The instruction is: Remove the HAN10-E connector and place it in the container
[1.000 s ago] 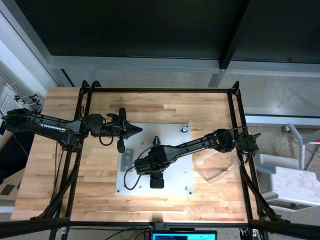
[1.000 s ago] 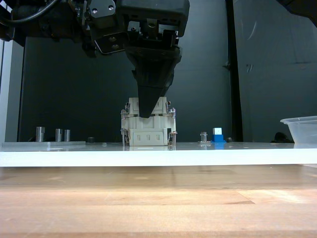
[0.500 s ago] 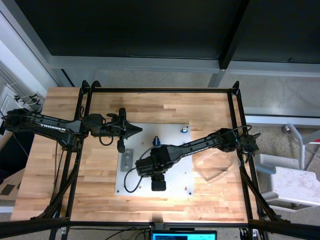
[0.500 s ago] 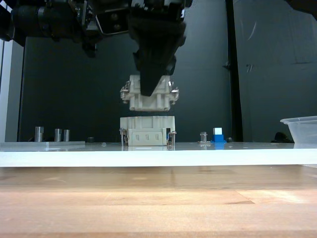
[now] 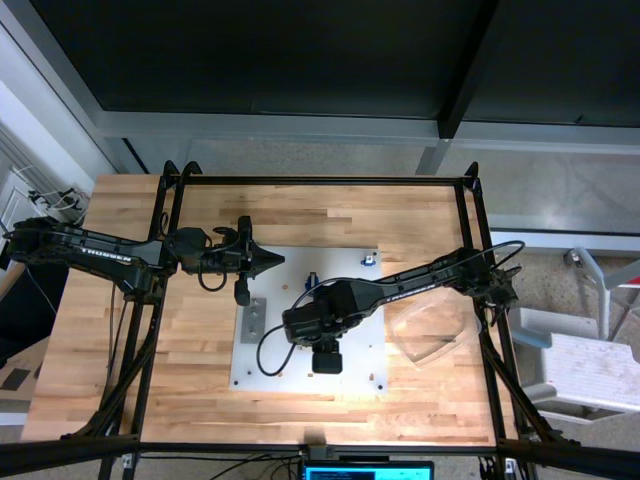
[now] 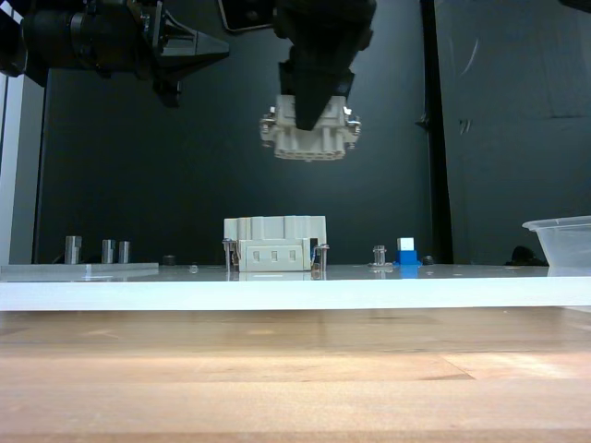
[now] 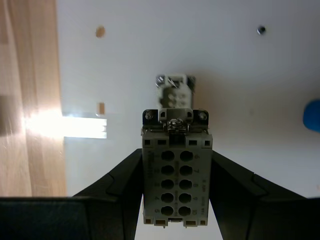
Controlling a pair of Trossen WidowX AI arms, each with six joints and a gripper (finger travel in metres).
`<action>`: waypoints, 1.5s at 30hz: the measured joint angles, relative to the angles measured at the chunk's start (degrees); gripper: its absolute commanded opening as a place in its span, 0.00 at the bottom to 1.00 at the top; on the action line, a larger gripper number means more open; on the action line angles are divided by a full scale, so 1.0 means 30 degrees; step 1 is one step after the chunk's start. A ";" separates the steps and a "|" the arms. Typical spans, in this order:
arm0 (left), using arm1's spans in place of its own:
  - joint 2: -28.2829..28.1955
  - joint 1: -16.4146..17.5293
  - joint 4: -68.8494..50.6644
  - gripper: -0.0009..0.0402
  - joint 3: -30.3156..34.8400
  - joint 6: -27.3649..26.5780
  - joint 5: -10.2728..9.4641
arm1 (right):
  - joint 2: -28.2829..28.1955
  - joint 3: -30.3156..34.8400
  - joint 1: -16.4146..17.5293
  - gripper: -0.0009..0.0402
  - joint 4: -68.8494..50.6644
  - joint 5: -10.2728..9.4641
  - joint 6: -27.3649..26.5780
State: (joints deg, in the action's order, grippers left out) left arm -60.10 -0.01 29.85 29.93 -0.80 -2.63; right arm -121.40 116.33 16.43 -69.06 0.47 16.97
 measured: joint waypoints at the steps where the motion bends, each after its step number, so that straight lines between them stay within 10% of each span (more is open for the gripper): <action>1: 0.0000 0.0000 0.0007 0.02 0.0007 0.0000 -0.0007 | 0.0270 -0.0452 0.0015 0.03 0.0073 0.0095 0.0131; 45: 0.0007 0.0000 -0.0007 0.02 0.0007 -0.0007 0.0000 | 1.2582 -1.8316 0.2841 0.03 0.3854 0.1559 0.9872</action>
State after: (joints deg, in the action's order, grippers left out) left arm -60.07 -0.01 29.82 29.95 -0.82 -2.63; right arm -83.66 61.39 24.95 -57.49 5.15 46.59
